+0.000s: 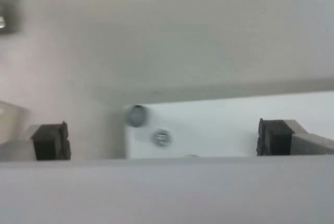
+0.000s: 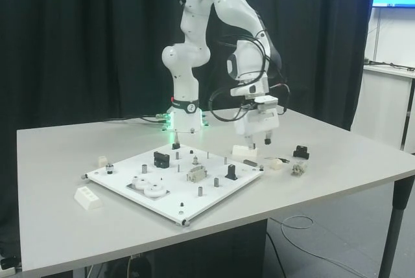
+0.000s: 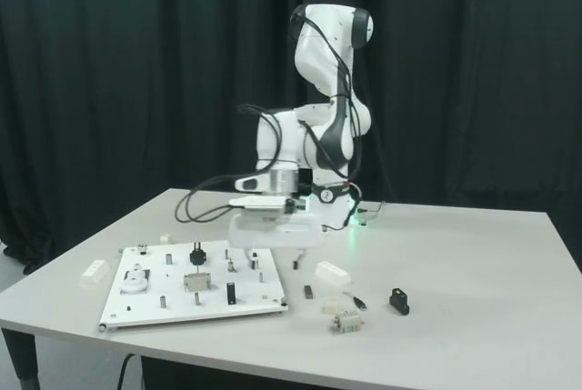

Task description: Remove square peg 3.

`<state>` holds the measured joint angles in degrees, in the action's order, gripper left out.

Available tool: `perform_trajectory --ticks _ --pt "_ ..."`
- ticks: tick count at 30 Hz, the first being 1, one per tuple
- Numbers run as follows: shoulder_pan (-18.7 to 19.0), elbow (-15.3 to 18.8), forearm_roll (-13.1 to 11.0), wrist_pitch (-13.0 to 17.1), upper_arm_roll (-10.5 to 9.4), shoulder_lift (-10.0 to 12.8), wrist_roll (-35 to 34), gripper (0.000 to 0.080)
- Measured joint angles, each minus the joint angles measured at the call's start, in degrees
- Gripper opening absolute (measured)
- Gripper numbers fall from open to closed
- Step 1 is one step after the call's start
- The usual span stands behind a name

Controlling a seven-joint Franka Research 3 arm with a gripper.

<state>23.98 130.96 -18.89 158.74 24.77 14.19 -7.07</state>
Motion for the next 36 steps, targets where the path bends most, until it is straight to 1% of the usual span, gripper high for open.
perform_trajectory --ticks 7,13,21,26,31,36 --pt "-1.34 -3.82 1.68 -4.33 3.18 0.69 0.97 0.0800" --pt "-3.37 -8.24 2.02 -8.91 4.66 2.47 2.55 0.0800" --pt "-6.44 -14.88 2.03 -15.45 5.11 6.60 3.81 0.0800" --pt "-8.09 -18.60 2.03 -18.82 5.12 9.42 4.34 0.0800" --pt "-9.32 -21.27 2.03 -20.99 5.11 11.74 5.40 0.0800" --pt "-10.28 -22.76 2.04 -21.99 5.10 13.42 6.66 0.0800"
